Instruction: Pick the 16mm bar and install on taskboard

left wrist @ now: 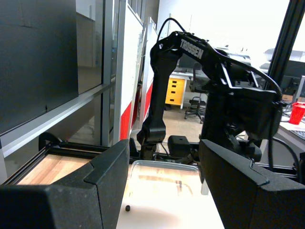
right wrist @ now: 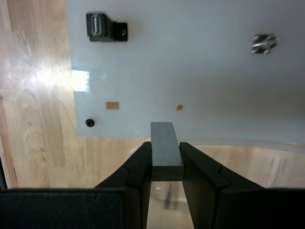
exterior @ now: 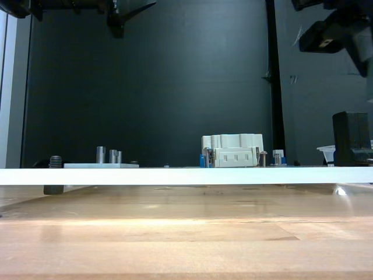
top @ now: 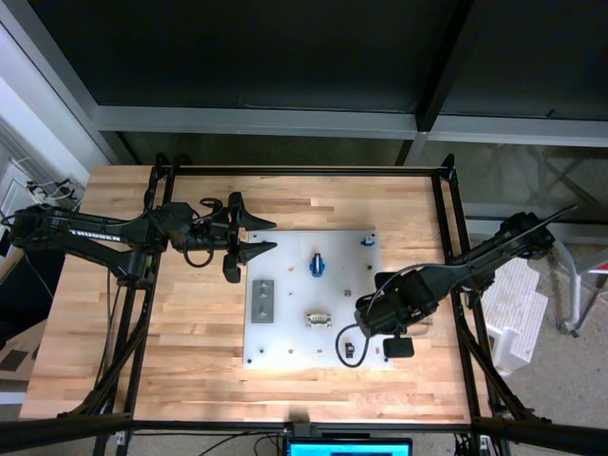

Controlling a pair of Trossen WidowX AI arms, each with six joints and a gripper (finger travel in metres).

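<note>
We see the right gripper (right wrist: 167,160) clamped on the bar (right wrist: 166,143), a grey, flat-sided piece pinched between both fingers (right wrist: 136,171) and held in the air, clear of any seat. It hangs over the edge of the white board (right wrist: 200,71), where a black connector (right wrist: 104,26) and a small tan slot (right wrist: 113,105) lie beyond it. From above, this gripper is over the board's near right part. The left gripper (top: 264,237) hovers high above the table (top: 190,323), just off the board's far left corner, spread wide and holding nothing.
</note>
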